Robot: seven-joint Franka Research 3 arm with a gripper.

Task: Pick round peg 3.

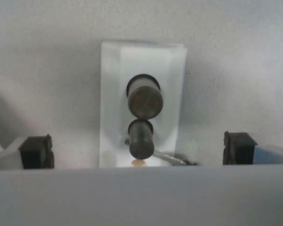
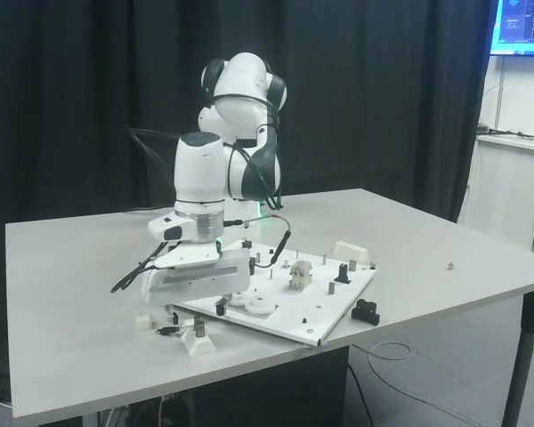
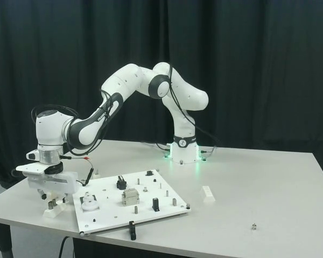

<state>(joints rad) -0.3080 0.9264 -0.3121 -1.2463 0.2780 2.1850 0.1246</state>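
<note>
A small white holder [image 1: 111, 94] stands on the grey table, off the corner of the white board. Two dark round pegs stand upright in it: a thicker peg [image 1: 145, 98] and a thinner peg [image 1: 140, 139]. I cannot tell which is peg 3. My gripper [image 1: 137, 150] hangs open just above the holder, its black fingertips [image 1: 36, 151] spread wide to either side of the thinner peg and touching nothing. In the room views the gripper [image 3: 50, 199] sits low over the holder [image 3: 53, 210], which also shows as the holder [image 2: 198, 342] near the table's front.
The white board [image 3: 167, 210] beside the holder carries several small black and white parts and pins. A black part [image 3: 132, 230] lies at the board's front edge. A white block [image 3: 208, 193] and a tiny peg [image 3: 253, 227] lie on the table further off. A cable hangs from my wrist.
</note>
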